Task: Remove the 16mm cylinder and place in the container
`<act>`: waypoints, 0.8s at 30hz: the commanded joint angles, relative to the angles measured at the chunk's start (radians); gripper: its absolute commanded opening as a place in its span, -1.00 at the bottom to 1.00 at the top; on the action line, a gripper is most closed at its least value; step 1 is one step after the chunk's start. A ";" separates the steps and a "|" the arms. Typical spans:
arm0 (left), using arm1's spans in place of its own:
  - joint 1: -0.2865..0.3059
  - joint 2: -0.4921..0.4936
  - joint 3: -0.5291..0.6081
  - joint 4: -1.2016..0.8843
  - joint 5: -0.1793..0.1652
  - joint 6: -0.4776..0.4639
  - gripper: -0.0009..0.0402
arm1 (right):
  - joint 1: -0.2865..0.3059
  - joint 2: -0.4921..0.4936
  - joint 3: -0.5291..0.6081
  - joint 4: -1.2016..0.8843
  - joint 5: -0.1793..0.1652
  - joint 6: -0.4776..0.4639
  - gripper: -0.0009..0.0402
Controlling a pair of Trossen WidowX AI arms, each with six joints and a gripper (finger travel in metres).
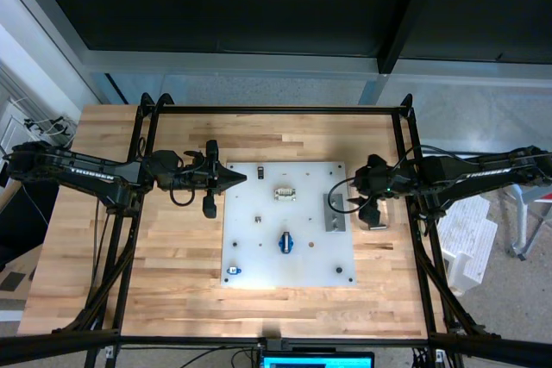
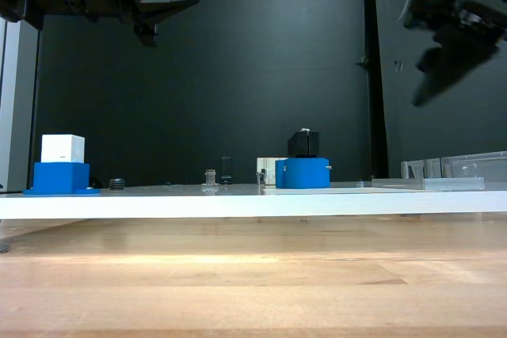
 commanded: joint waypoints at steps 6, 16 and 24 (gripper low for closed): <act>0.000 0.000 0.000 0.000 0.000 0.000 -0.96 | 0.002 0.092 0.001 0.404 -0.028 -0.166 0.05; 0.000 0.000 0.000 0.000 0.000 0.000 -0.96 | -0.013 0.226 0.001 0.952 -0.177 -0.295 -0.06; 0.000 0.000 0.000 0.000 0.000 0.000 -0.96 | -0.095 0.278 0.001 1.112 -0.265 -0.277 -0.49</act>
